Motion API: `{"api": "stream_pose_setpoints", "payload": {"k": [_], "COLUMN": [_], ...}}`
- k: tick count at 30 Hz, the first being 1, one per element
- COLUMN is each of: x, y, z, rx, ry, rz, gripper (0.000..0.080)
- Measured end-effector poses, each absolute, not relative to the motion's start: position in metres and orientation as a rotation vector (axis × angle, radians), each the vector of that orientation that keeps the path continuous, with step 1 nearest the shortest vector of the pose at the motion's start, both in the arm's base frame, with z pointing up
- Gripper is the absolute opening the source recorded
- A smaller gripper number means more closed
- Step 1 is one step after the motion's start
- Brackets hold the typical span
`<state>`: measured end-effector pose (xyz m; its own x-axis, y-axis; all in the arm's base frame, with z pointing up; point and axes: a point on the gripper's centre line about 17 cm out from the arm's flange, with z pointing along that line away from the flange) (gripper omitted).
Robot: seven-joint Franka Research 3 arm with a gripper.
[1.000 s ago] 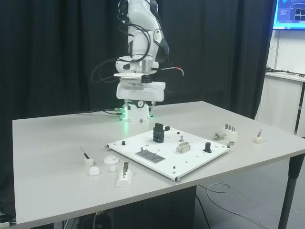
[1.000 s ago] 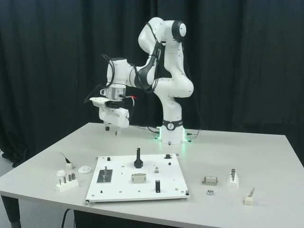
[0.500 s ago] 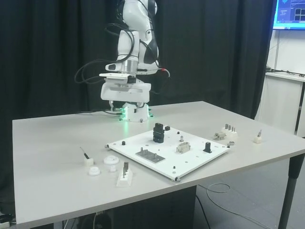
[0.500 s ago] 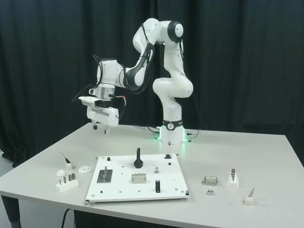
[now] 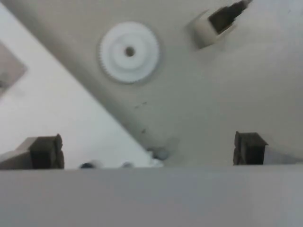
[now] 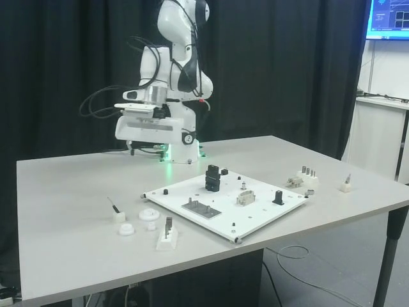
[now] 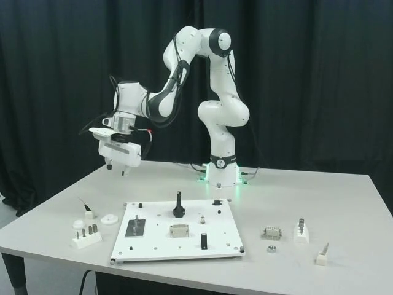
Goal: Pick USB.
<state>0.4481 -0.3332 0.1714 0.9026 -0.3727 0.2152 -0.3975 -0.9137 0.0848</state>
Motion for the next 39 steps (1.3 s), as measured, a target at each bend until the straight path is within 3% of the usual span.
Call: {"api": "stream_pose_setpoints", "payload": {"k": [16,39], "x": [0.441,0.478], "y": [-0.390,-0.423], "z": [0.138,0.106], "rx": [2.977,3.018], "ry": [-0.447,-0.454], "rz": [0.293,0.378], "gripper": [0.0800,0.0800]}}
